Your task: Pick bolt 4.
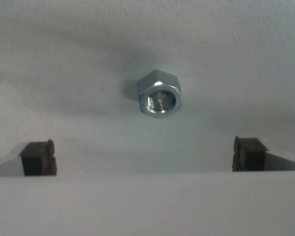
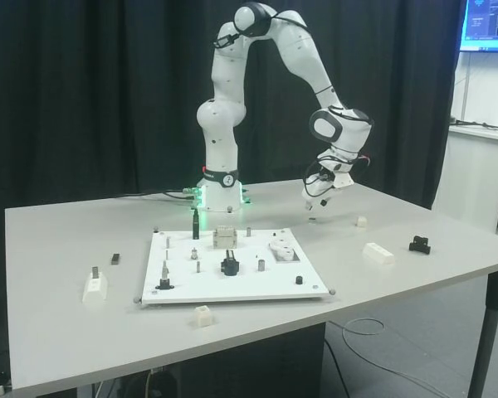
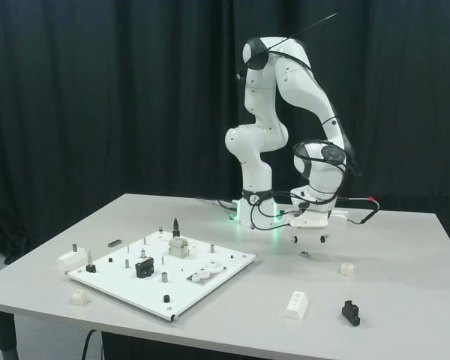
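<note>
Gripper (image 1: 143, 156) hovers above the grey table (image 1: 64, 59), its fingers spread wide and holding nothing. The grasp is not yet made; descent, closing and lifting remain. Below it, between the fingertips' line, lies a hexagonal threaded nut (image 1: 159, 93), not visibly a bolt, with its bore axis tilted upward.

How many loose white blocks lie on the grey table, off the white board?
4 blocks: two by the board's end farthest from the hand, two past its other end. Others may be hidden.
</note>
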Robot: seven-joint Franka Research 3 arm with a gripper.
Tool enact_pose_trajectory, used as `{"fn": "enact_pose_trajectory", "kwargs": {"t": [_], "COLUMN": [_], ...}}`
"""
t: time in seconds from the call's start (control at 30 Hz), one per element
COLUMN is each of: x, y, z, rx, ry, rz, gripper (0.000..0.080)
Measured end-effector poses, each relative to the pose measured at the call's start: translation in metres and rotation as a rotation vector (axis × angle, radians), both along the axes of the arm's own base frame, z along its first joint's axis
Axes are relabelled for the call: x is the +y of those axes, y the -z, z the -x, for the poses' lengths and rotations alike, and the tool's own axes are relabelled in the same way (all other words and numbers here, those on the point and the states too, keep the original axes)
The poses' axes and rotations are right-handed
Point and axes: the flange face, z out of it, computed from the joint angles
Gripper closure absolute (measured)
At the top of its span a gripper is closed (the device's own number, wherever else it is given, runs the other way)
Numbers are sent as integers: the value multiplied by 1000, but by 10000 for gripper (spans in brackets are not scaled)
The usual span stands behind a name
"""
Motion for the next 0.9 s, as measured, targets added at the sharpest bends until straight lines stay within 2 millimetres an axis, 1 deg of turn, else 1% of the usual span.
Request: {"fn": "enact_pose_trajectory", "kwargs": {"t": [0.57,0.9], "x": [-8,-6], "y": [6,17], "z": [-5,-4], "rx": [17,11], "ry": [60,55], "rz": [-9,-13], "gripper": [3,3]}}
